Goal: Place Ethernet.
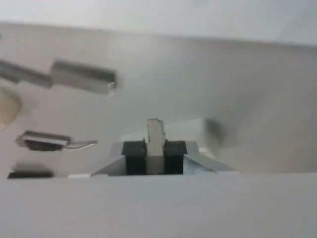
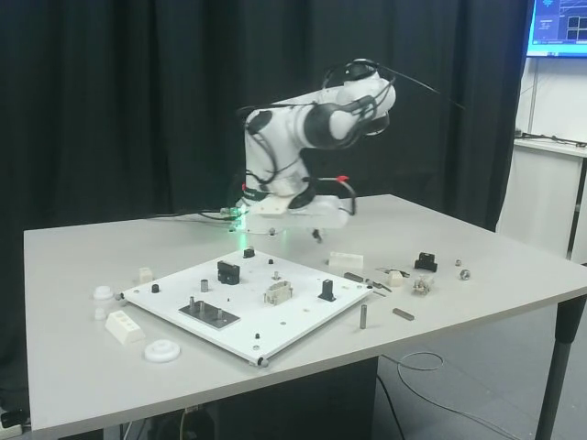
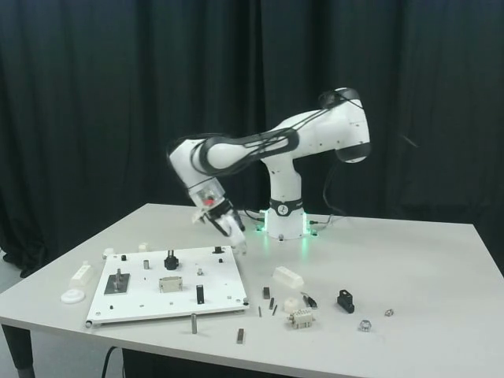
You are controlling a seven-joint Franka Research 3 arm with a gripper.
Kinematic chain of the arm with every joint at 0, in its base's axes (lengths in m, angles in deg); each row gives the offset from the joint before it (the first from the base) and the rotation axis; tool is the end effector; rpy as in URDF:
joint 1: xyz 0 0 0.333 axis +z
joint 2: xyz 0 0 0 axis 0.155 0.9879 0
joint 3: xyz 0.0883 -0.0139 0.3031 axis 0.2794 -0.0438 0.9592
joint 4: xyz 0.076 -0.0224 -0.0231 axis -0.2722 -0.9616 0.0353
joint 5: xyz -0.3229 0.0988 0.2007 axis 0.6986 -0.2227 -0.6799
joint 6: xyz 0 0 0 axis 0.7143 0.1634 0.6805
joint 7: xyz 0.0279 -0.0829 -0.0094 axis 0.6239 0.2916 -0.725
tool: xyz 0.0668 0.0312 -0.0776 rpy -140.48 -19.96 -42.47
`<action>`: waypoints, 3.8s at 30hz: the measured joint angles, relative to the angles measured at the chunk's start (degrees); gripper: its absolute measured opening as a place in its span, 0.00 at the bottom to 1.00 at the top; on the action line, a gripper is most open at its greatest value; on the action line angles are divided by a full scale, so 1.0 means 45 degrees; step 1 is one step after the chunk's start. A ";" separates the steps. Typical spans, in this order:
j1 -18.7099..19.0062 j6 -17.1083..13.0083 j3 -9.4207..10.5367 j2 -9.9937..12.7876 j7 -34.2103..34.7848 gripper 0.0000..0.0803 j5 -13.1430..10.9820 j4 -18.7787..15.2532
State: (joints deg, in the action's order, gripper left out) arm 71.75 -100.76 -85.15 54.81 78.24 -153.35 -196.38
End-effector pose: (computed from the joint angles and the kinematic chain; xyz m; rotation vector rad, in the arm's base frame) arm 0.4450 -0.1136 0.2503 -1.6402 2.2589 0.6854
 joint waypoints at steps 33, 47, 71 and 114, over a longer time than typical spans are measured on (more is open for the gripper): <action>0.4702 -0.2737 0.0208 0.0115 0.3483 0.09 -0.1360 0.4339; 0.5377 -0.3367 0.1224 0.0111 0.1880 0.09 -0.1055 0.5650; 0.6352 -0.4085 0.2578 0.0111 0.1618 0.09 0.0270 0.6182; 0.6098 -0.4072 0.2647 -0.0158 0.1605 1.00 0.1978 0.6676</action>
State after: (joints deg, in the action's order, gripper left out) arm 99.19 -119.08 -73.23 54.10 85.46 -144.45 -166.34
